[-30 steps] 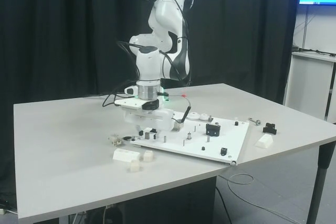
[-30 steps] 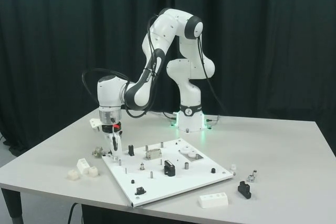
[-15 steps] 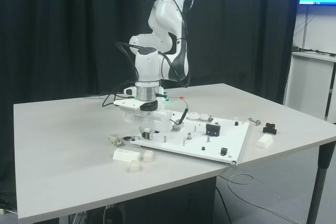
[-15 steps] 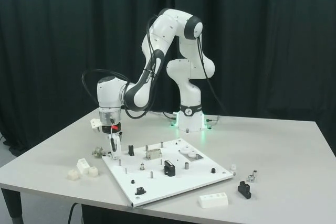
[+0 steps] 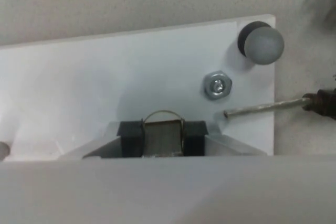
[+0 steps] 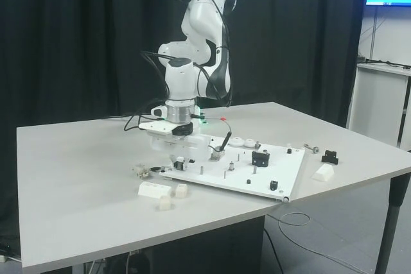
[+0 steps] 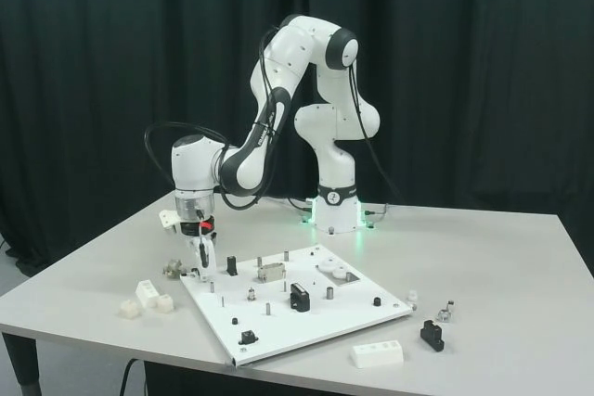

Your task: Remove square peg 4.

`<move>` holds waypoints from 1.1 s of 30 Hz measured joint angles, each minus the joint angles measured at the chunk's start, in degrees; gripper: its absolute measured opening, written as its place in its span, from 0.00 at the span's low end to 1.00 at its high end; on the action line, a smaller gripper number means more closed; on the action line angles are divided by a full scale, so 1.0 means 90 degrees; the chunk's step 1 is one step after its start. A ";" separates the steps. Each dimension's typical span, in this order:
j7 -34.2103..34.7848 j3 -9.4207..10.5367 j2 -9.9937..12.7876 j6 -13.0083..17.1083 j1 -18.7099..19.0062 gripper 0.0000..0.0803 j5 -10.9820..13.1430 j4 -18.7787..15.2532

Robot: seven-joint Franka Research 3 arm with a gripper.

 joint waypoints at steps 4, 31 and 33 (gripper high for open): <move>-0.0010 0.0000 -0.0001 0.0000 0.0000 0.20 0.0000 0.0000; 0.0042 -0.0135 -0.0353 -0.0269 0.0009 0.19 0.0001 -0.0047; 0.0042 -0.0152 -0.0391 -0.0296 0.0013 0.19 0.0001 -0.0051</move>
